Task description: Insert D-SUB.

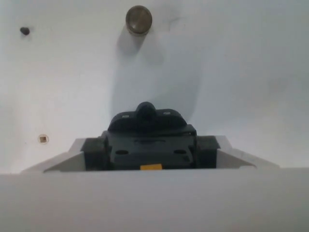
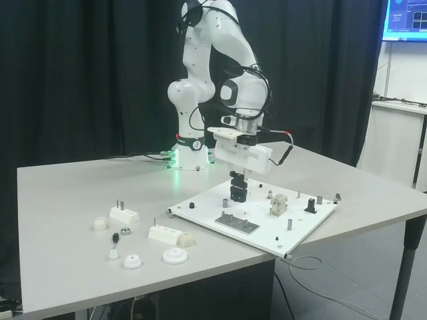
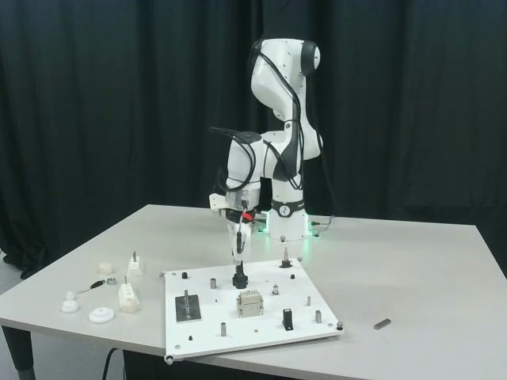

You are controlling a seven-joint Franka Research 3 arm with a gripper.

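My gripper point(image 1: 149, 151) is shut on the black D-SUB connector point(image 1: 145, 129), whose body sits between the two black fingers point(image 1: 94, 152). In the first room view the gripper point(image 2: 237, 179) holds the connector point(image 2: 238, 193) low over the white board point(image 2: 200, 208), near its back edge. The second room view has the connector point(image 3: 239, 279) at the board point(image 3: 178, 336), under the gripper point(image 3: 238, 252). I cannot tell whether it touches. A pale socket block point(image 2: 279, 204) point(image 3: 249, 304) stands on the board a short way from the connector.
The board also carries a grey plate with pegs point(image 2: 236, 223) point(image 3: 188, 309), a black bracket point(image 2: 311, 205) point(image 3: 287, 318) and small posts. A round metal peg point(image 1: 139, 19) lies just beyond the connector. Loose white parts point(image 2: 171, 235) point(image 3: 127, 296) lie beside the board on the table.
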